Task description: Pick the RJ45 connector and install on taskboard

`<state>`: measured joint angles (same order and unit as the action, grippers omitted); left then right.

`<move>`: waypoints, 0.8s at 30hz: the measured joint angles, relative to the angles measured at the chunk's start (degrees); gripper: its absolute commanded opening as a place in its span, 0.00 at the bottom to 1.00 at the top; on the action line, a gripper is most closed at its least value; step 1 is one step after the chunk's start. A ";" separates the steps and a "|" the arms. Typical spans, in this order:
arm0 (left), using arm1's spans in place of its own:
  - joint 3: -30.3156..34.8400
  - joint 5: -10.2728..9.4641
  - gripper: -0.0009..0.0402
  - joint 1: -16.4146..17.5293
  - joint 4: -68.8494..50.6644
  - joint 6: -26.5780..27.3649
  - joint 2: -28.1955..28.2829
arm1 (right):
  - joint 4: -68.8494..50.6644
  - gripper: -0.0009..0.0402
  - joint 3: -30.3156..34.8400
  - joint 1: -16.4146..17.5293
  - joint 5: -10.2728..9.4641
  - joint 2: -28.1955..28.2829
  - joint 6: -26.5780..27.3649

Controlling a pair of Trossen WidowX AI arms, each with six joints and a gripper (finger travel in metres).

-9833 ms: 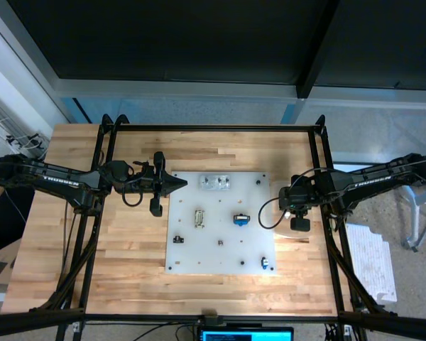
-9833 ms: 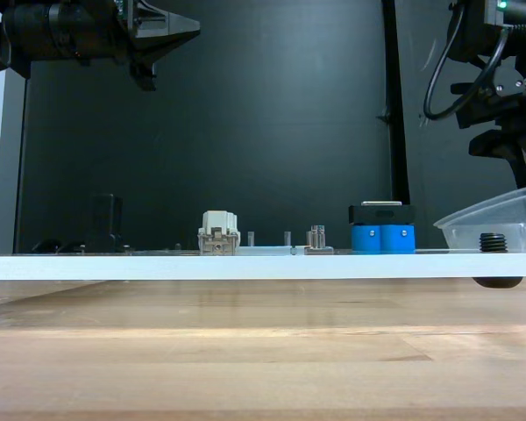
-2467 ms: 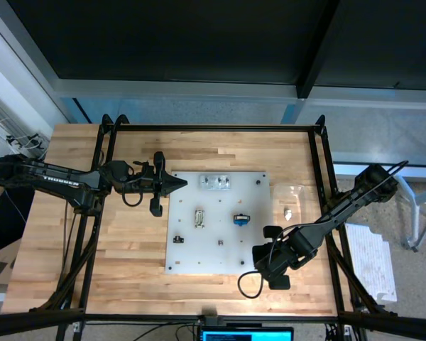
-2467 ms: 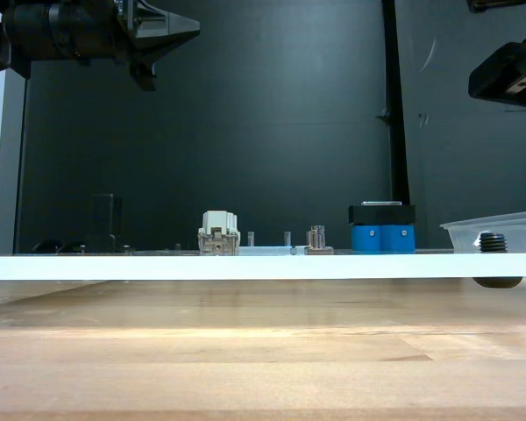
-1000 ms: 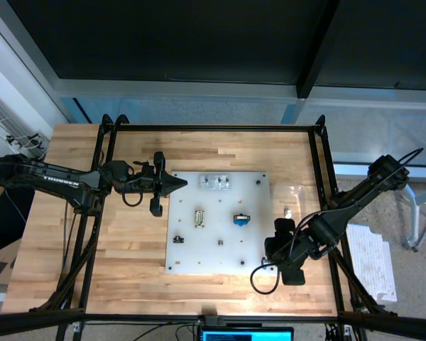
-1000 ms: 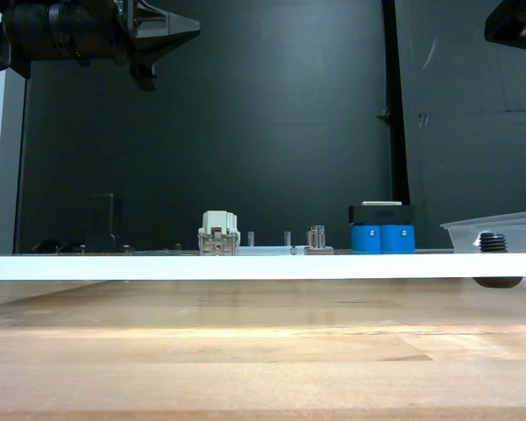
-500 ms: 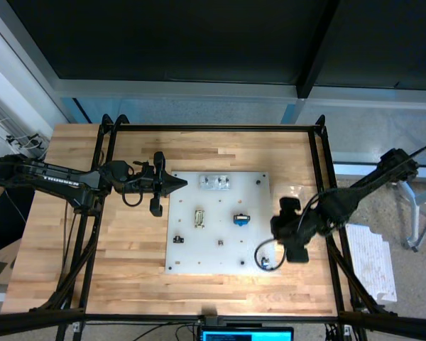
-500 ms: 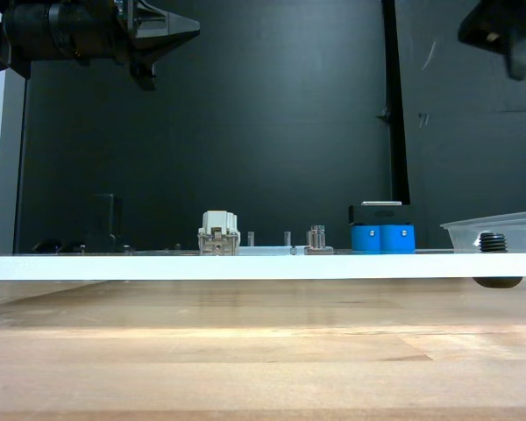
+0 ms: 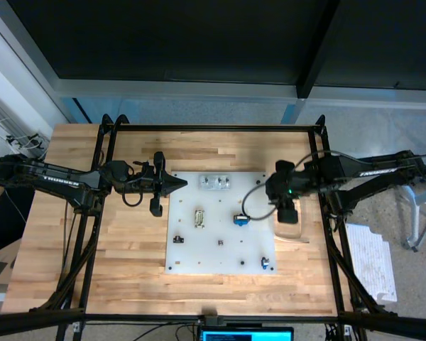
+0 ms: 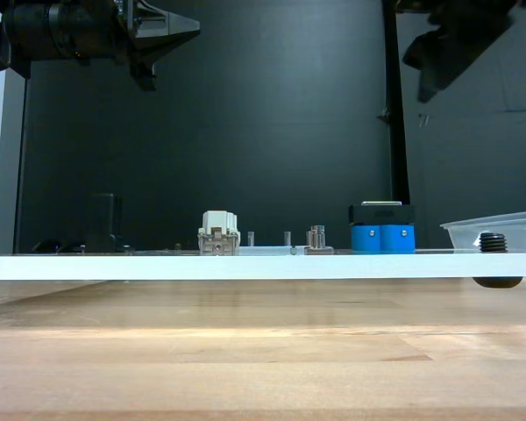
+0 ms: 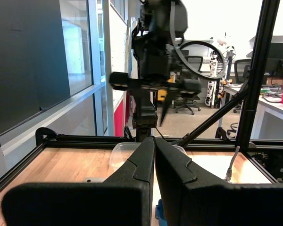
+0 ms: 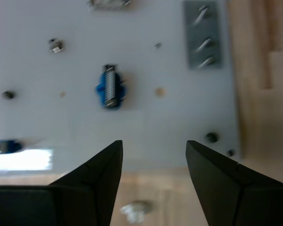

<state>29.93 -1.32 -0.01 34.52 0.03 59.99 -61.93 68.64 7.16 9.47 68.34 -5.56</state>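
Both tools empty: my left tool closed at the far-left corner of the board, right tool spread above its right edge.

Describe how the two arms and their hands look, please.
The left arm and right arm are slim and black with white lettering. The left hand, by the board's far left corner, tapers to a black wedge. The right hand, near the board's right edge, carries a looping black cable and a green light.

high view: evenly bright | low view: dim, black backdrop | left wrist view: backlit, left gripper silhouetted | right wrist view: blurred
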 measured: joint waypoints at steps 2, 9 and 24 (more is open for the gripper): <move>0.02 0.00 0.02 0.00 0.00 0.00 0.00 | 1.40 0.38 -0.02 -2.03 -0.28 -0.24 2.58; 0.02 0.00 0.02 0.00 0.00 0.00 0.00 | 13.07 0.21 -1.16 -7.17 -4.79 -2.08 5.73; 0.02 0.00 0.02 0.00 0.00 -0.02 0.00 | 47.76 0.02 -12.70 -9.90 -9.99 -6.54 8.00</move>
<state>29.95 -1.32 -0.01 34.52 0.01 59.99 -14.17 55.94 -2.74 -0.51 61.80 2.44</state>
